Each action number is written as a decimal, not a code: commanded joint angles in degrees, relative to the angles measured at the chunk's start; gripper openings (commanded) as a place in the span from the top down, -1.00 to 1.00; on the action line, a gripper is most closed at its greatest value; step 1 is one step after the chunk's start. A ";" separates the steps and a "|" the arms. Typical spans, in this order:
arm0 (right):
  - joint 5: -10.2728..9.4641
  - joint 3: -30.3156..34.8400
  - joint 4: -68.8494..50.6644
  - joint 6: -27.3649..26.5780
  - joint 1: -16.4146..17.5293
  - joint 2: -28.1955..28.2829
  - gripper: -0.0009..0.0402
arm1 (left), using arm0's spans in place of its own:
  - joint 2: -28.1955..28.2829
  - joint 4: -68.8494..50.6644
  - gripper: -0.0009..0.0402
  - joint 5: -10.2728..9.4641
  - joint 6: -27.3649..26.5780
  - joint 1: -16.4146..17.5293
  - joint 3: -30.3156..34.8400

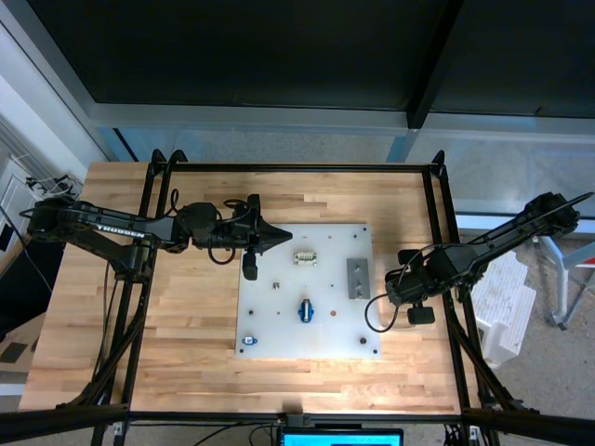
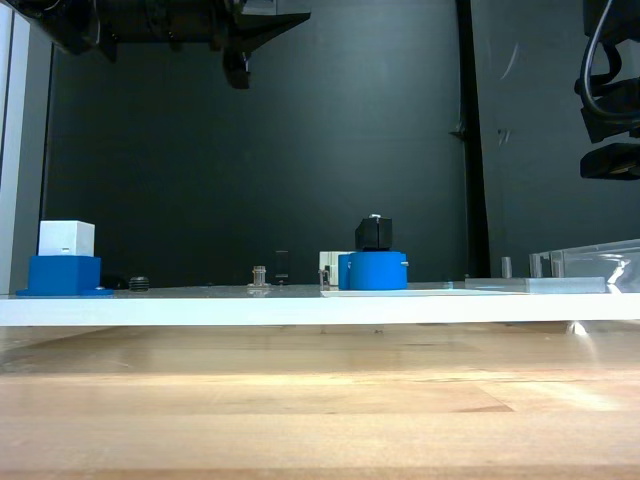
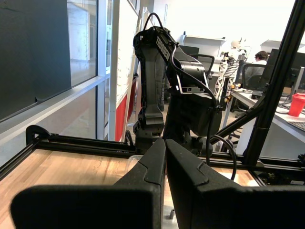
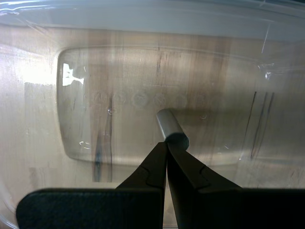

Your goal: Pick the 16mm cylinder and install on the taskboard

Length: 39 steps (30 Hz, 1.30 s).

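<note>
The only lettering I can read is TROSSEN, in white along the left arm from above, and again down the upright link of the right arm that my left wrist camera faces. Through the right wrist camera I look straight into the clear plastic tray. What I see in it is the 16mm cylinder, a grey metal pin lying on its side on the tray floor, not on the board. The right gripper hangs over it with both fingers pressed flat together. Their tips are right at the cylinder's near end, and I cannot tell whether they touch it. From above, that gripper sits just off the right edge of the taskboard, near the grey metal block. The left gripper is held high over the board's far left corner, pointing toward the right arm, its fingers likewise closed tip to tip on nothing. The board lies on the wooden table and also carries a blue connector. In the low view a white cube on a blue base stands at its left end.
</note>
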 commanded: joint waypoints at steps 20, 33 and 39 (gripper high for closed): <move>-0.33 9.79 -9.22 0.15 0.04 -2.73 0.96 | 0.02 0.02 0.96 0.00 0.02 0.00 0.00; -0.28 18.03 -15.10 0.17 0.04 -2.75 0.96 | 0.02 0.02 0.96 0.00 0.02 0.00 0.00; 0.26 18.88 -14.99 0.20 0.04 -2.47 0.96 | 0.02 0.00 0.96 0.00 0.02 0.00 0.00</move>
